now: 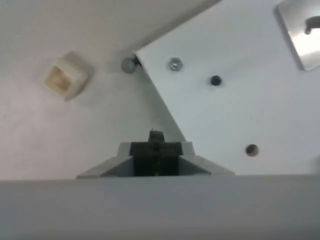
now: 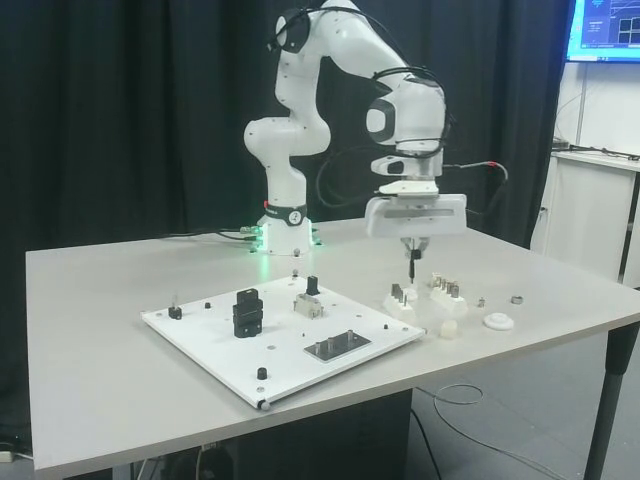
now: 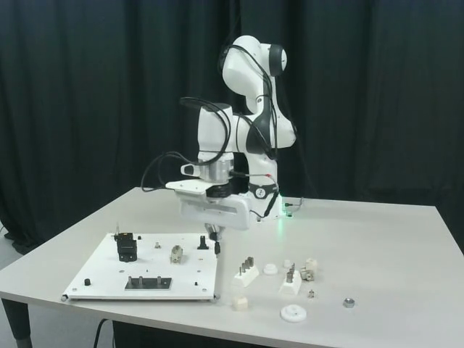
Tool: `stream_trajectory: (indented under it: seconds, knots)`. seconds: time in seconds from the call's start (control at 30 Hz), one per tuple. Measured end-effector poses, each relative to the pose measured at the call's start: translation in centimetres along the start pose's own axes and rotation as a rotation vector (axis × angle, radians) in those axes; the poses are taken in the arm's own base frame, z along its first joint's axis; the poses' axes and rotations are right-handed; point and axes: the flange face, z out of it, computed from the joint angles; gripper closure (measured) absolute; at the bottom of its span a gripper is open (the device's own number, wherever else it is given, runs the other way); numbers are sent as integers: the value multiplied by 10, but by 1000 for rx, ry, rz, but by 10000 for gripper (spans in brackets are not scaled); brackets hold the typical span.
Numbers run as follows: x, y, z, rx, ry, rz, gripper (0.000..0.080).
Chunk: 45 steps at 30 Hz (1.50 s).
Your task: Place USB.
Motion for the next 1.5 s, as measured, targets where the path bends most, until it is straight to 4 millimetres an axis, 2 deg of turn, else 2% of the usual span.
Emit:
stream_trajectory:
  seconds: [0.33, 0.7, 1.5]
  knots:
    - [-9, -30, 12, -13, -8, 87, 777]
    - [-14, -52, 26, -24, -12, 180, 777]
    - [-18, -74, 57, -52, -17, 331, 777]
